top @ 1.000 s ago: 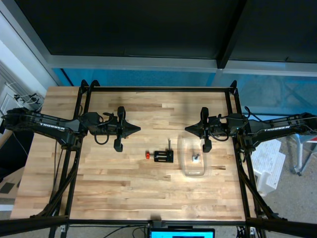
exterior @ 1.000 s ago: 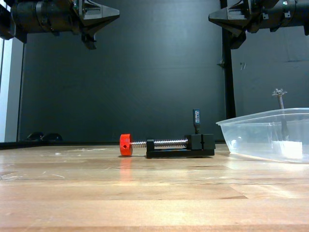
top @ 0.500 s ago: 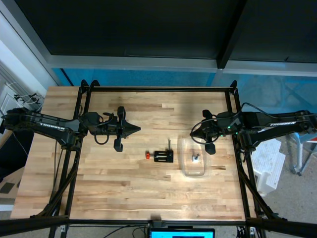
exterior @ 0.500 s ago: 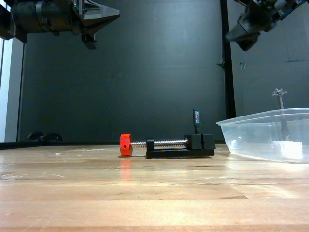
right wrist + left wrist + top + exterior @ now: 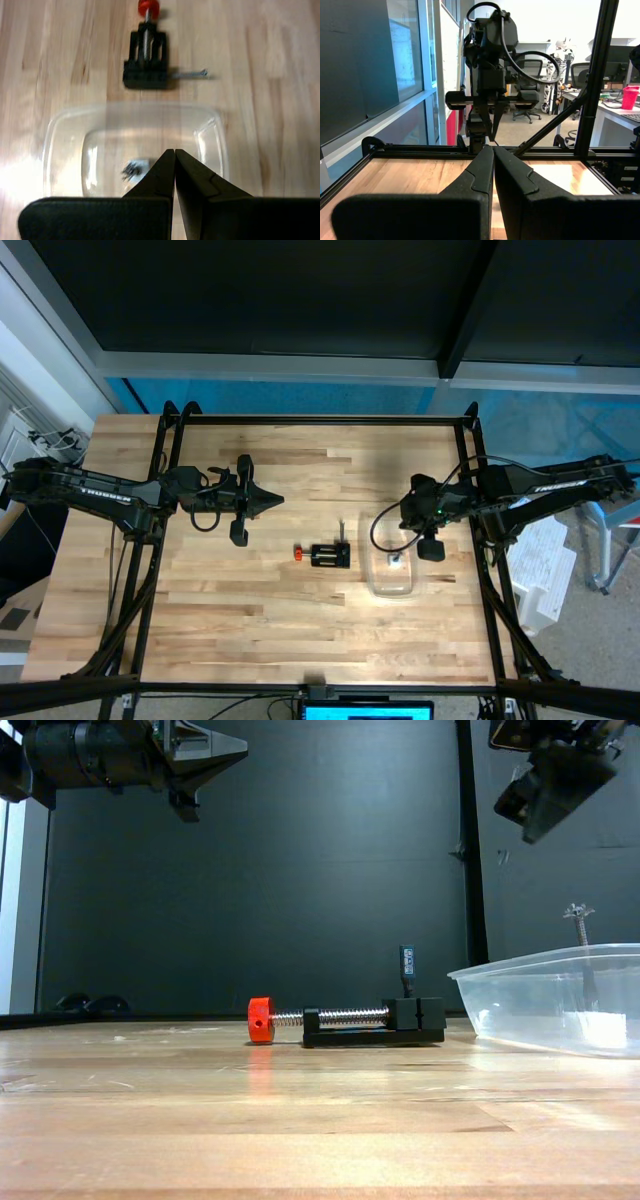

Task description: Pick the usb-c connector and install on the hub

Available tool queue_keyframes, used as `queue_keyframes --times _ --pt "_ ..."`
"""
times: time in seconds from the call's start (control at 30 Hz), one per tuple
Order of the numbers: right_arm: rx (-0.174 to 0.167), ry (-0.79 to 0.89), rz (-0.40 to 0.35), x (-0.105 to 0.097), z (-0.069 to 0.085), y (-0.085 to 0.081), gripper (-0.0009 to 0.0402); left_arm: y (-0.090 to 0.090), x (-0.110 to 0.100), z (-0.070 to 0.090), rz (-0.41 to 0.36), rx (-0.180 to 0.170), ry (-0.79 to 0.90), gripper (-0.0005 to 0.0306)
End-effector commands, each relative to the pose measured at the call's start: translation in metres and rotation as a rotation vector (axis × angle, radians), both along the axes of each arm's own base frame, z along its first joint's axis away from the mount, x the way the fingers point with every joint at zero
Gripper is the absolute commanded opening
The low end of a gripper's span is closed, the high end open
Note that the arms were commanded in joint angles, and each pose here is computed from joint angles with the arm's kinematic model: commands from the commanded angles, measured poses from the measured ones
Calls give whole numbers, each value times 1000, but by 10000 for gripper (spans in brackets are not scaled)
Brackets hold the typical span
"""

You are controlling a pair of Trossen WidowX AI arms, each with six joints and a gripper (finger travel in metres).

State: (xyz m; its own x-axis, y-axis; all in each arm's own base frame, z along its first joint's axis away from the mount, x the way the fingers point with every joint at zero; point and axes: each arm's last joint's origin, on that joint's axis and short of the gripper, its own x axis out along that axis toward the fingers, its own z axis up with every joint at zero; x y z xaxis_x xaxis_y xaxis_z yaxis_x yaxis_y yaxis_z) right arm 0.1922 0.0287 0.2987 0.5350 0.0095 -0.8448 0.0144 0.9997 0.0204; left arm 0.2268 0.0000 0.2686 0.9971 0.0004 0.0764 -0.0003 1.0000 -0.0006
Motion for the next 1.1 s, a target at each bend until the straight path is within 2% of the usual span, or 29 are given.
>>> queue_keyframes --times 0.03,0.33,0.53,0.7,0.9,1.1 --pt "5 27 2 -1 -2 4 0 0 0 0 0 0 0 0" --pt "-6 168 14 -1 -15 18 13 0 0 0 0 0 0 0" --pt "0 219 -9 5 -25 27 64 0 0 0 0 0 0 0" --pt "-45 244 -27 8 -34 34 115 0 0 0 0 0 0 0" --pt "-38 261 -64 11 -45 37 166 0 0 0 0 0 0 0" --pt "-56 267 -76 14 -54 39 200 0 0 0 0 0 0 0"
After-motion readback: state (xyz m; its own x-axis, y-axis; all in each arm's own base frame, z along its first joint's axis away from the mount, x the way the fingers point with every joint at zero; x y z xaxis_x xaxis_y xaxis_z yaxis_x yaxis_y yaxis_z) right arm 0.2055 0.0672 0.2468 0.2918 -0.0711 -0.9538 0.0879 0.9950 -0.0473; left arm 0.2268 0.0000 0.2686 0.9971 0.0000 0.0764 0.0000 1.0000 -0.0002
